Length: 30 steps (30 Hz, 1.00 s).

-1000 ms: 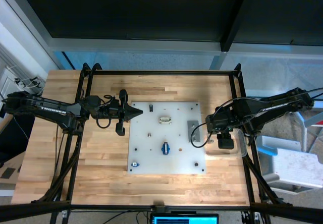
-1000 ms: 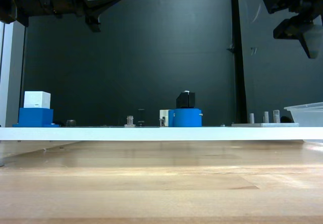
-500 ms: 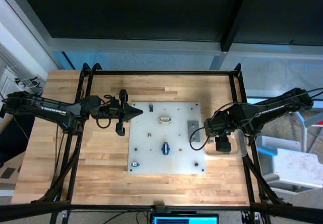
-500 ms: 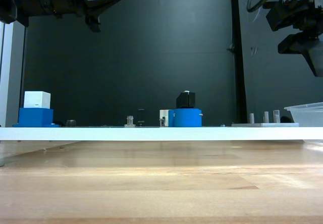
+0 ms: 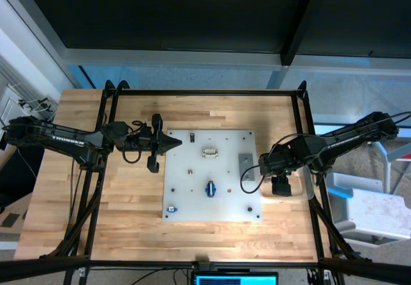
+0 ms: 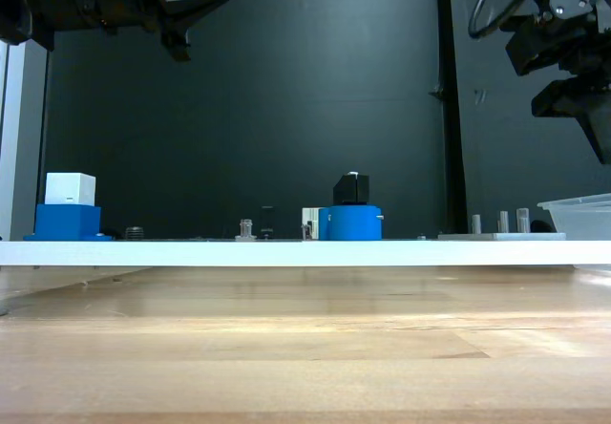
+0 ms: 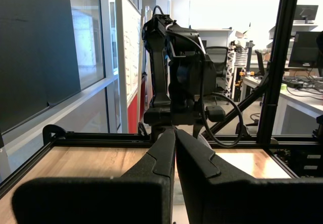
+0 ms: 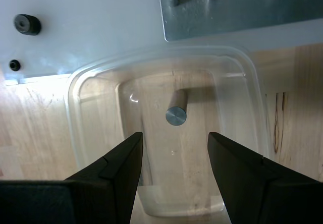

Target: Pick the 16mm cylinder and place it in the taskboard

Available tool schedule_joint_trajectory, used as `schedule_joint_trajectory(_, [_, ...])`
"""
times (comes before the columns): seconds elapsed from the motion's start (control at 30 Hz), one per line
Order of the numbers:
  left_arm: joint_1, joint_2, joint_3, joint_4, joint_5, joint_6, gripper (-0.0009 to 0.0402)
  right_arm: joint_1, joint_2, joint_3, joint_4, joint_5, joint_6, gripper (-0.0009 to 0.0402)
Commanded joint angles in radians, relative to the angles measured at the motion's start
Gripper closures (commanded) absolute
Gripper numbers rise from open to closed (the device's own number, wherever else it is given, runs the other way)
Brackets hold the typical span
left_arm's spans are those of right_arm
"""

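The 16mm cylinder [image 8: 176, 110] is a short grey metal peg lying on its side inside the clear plastic tray [image 8: 75, 113]. My right gripper [image 8: 174, 135] hangs open above it, one finger on each side, not touching it. In the high view the right gripper [image 5: 281, 185] is over the tray [image 5: 302, 194], just off the right edge of the white taskboard [image 5: 192, 195]. My left gripper [image 5: 174, 142] is shut and empty, held high at the board's left edge; its fingers [image 7: 166, 148] are pressed together.
The board carries a grey block [image 5: 246, 165] near the tray, a blue fitting [image 5: 210, 188], a beige connector [image 5: 209, 151] and a small blue-and-white part [image 5: 171, 209]. A black frame surrounds the wooden table [image 5: 128, 227].
My right gripper has come down and shifted slightly toward the board, staying over the tray. The left arm has not moved.
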Motion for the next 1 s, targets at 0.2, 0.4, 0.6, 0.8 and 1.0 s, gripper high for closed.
schedule_joint_trajectory(0.2, [0.0, 0.0, 0.0, 0.0, 0.0, 0.0, 0.0393, 0.006, 0.031, -0.034, 0.051, 0.001, 0.01, 0.0215])
schedule_joint_trajectory(0.4, [0.0, 0.0, 0.0, 0.0, 0.0, 0.0, 0.0393, 0.011, 0.044, -0.053, 0.072, 0.005, 0.031, 0.0215])
schedule_joint_trajectory(0.6, [0.0, 0.0, 0.0, 0.0, 0.0, 0.0, 0.0393, 0.016, 0.043, -0.072, 0.098, 0.012, 0.066, 0.0223])
schedule_joint_trajectory(0.8, [0.0, 0.0, 0.0, 0.0, 0.0, 0.0, 0.0393, 0.022, 0.043, -0.109, 0.147, 0.011, 0.086, 0.0232])
schedule_joint_trajectory(1.0, [0.0, 0.0, 0.0, 0.0, 0.0, 0.0, 0.0393, 0.025, 0.043, -0.147, 0.202, 0.011, 0.106, 0.0236])
